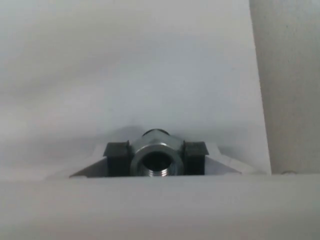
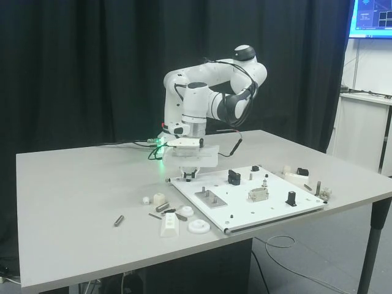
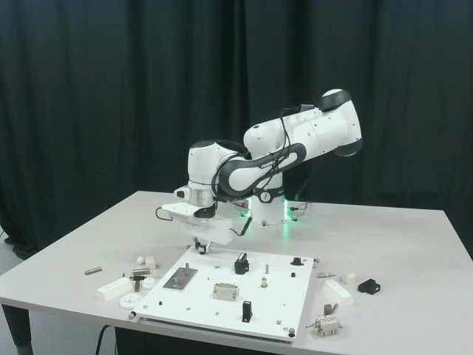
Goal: Remove bolt 4.
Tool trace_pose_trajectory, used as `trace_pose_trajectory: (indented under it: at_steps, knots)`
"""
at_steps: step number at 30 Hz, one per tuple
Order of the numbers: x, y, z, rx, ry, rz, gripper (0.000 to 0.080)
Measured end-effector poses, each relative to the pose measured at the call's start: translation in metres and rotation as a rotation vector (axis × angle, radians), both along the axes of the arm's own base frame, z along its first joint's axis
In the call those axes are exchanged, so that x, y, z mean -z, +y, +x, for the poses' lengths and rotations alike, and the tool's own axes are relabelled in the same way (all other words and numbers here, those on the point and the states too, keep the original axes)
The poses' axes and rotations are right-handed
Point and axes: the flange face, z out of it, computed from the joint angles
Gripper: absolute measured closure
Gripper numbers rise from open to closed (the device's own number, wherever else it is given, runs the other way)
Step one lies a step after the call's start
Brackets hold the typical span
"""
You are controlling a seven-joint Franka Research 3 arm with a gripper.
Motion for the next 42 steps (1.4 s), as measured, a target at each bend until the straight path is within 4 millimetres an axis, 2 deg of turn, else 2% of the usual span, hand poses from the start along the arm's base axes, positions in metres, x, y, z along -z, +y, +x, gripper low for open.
trace_pose_trajectory:
  at_steps: [12, 42]
  knots:
    - [-0.0003, -0.0009, 0.0000, -0.178, 0.009, 0.005, 0.0578]
    - [-0.0006, -0.0030, -0.0005, -0.457, 0.025, 0.020, 0.0578]
